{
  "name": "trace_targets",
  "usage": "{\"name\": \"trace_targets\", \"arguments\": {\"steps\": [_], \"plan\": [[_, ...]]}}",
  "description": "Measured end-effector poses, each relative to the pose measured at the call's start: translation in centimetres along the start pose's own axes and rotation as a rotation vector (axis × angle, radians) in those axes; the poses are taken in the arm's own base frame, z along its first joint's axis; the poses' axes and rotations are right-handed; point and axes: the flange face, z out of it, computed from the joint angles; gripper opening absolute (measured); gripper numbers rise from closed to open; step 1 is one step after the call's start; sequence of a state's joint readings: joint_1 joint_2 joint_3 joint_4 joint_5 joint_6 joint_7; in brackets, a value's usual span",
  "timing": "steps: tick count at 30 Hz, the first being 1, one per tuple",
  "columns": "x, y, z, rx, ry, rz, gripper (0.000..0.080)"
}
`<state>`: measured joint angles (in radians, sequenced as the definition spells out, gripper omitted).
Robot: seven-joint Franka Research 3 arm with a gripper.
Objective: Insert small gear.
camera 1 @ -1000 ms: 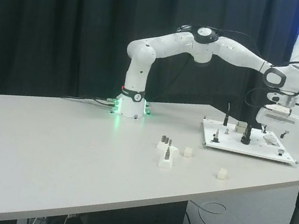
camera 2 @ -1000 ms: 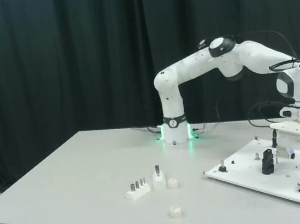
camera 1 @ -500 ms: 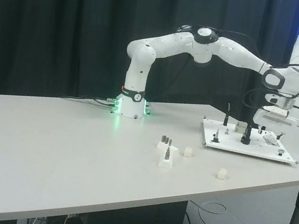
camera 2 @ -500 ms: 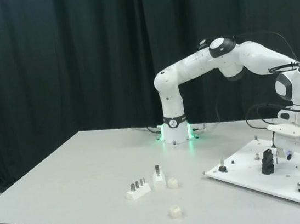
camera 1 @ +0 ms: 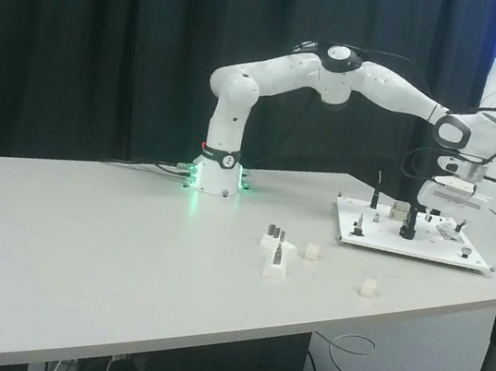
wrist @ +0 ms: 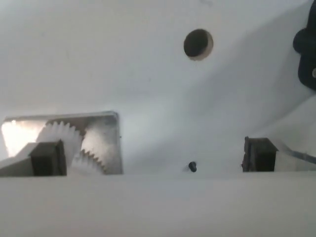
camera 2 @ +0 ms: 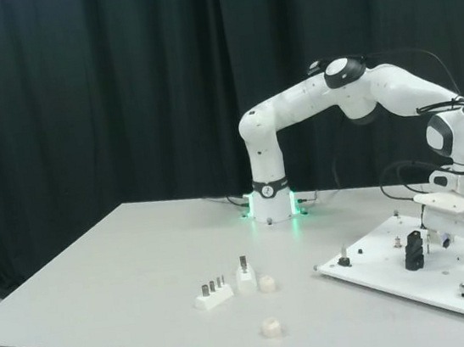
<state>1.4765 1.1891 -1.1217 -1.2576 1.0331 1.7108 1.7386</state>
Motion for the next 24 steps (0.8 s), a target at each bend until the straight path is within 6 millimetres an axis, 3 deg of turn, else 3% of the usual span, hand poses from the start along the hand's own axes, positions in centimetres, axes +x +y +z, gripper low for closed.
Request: {"name": "trace_targets", "arguments": {"steps": [24], "plan": [[-0.54, 0.52, 0.34, 0.005, 0.035, -0.018, 0.08]]}}
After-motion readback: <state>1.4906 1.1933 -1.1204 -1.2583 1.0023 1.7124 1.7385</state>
